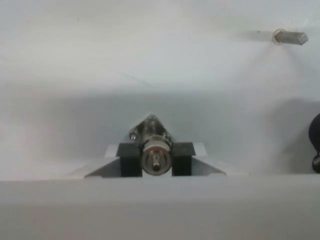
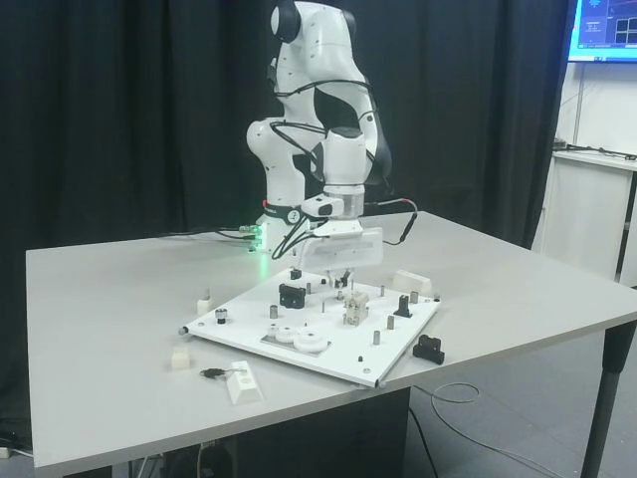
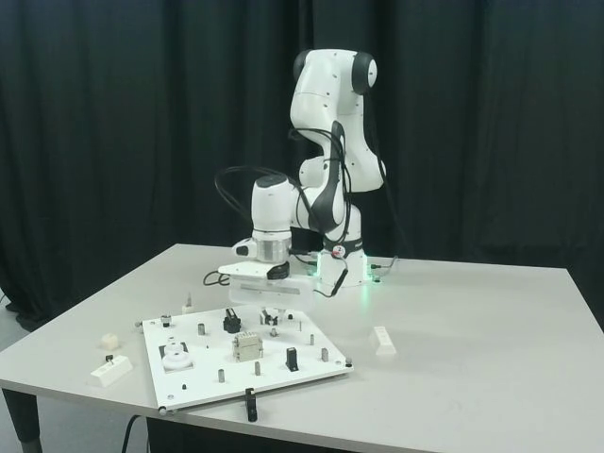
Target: Insert BNC.
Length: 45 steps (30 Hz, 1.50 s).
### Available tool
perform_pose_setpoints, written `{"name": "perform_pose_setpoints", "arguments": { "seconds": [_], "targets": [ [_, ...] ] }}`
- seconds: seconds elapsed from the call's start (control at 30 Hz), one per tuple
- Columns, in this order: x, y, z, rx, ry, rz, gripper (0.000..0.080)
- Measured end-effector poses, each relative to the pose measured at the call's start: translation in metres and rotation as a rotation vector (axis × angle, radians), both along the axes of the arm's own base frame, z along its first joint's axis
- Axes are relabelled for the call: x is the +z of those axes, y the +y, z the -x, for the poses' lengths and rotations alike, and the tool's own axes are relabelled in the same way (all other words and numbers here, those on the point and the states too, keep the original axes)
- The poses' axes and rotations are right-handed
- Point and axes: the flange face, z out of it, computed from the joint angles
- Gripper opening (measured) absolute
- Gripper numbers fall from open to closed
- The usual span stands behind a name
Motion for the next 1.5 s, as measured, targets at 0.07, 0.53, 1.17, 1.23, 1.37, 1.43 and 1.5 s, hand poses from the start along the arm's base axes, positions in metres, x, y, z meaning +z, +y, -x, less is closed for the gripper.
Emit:
{"name": "perform_pose_setpoints", "arguments": {
  "seconds": [0.07,0.53,1.17,1.23,1.37,1.43,1.5],
  "targets": [
    [-0.0026,-0.0008,-0.0002,-0.007,-0.005,0.000,0.0123],
    [-0.0096,-0.0033,-0.0009,-0.048,-0.026,-0.009,0.0123],
    [-0.0096,0.0015,0.0003,-0.040,-0.010,-0.020,0.0123],
    [-0.0096,0.0017,0.0005,-0.040,-0.007,-0.021,0.0123],
    [-0.0096,0.0017,0.0007,-0.040,-0.005,-0.022,0.0123],
    [-0.0095,0.0017,0.0007,-0.040,-0.005,-0.022,0.0123],
    [-0.0095,0.0017,0.0007,-0.040,-0.005,-0.022,0.0123]
  ]
}}
